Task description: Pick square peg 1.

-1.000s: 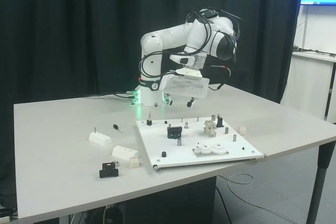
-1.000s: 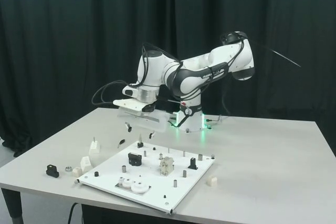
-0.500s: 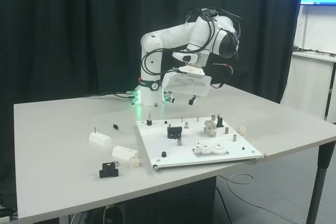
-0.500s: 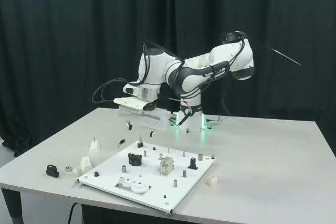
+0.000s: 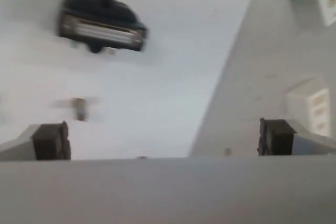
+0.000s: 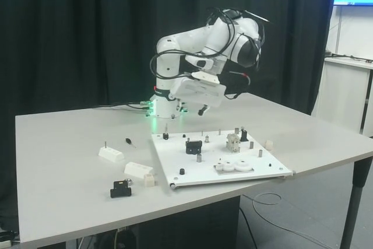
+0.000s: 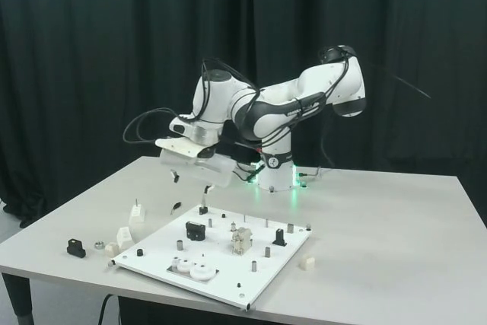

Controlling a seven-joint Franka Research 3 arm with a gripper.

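Gripper (image 7: 191, 183), jaws spread and empty, high over white board (image 7: 285, 260) on table (image 7: 396, 226); square peg 1 not identifiable among pegs; descend centred, straddling squarely.

We note a white board (image 6: 221, 158) lying flat on the grey desk (image 6: 64, 185), below the fingers. On it stand a black block (image 6: 193, 146), two white gears (image 6: 235, 166) side by side and several short upright pins. Well apart from the fingers, off the board's edge, lie white blocks (image 6: 111, 154) and a black clip (image 6: 120, 189). A small white cube (image 7: 307, 262) sits just beside the board's opposite edge. Black curtains (image 7: 91, 51) hang behind.
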